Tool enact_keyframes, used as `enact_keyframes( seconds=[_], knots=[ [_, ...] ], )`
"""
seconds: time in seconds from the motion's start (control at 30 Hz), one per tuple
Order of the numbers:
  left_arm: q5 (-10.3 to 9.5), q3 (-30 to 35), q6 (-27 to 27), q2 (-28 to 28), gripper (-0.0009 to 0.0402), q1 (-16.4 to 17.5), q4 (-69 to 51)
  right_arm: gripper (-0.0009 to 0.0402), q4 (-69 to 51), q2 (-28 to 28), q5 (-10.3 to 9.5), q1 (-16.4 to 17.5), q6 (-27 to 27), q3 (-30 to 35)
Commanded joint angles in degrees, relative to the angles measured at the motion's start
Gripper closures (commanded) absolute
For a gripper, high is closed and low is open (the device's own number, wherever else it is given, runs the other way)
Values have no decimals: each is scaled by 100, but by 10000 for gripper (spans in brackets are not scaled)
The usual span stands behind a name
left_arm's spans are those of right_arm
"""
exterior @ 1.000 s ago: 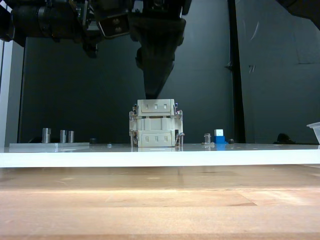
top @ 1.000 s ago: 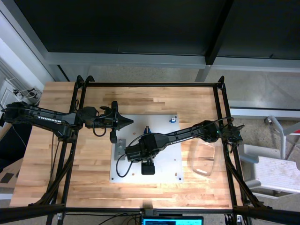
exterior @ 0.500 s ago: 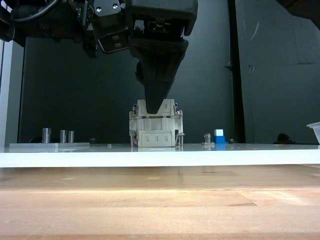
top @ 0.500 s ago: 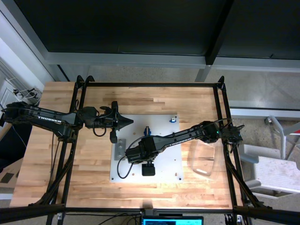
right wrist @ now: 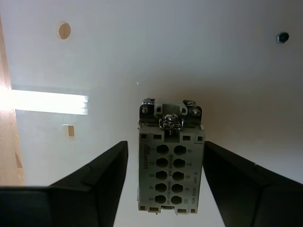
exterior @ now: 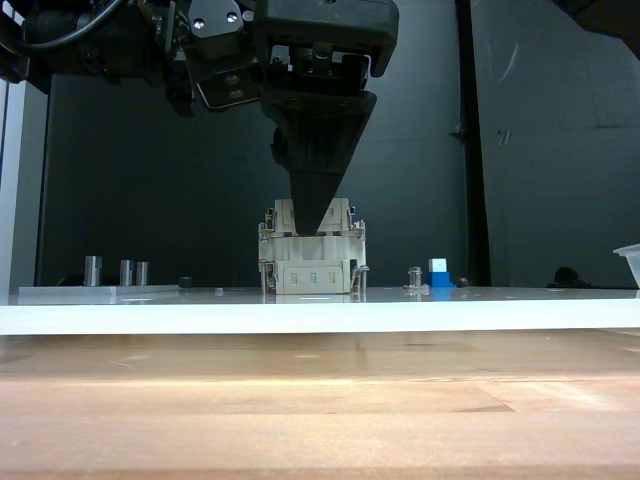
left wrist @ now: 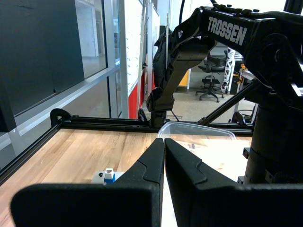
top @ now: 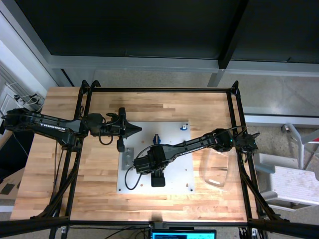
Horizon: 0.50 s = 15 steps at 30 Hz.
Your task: Remove the HAN10-E connector and place it in the container
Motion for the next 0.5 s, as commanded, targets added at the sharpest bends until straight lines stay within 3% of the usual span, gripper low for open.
enact_keyframes(
  seconds=[0.03,0.5],
  knots=[
    [2,0,0,0,393,2,0,223,2,-9,0,0,17,2],
    [2,0,0,0,393,0,0,348,-7,-61,-22,9,31,2]
  ],
)
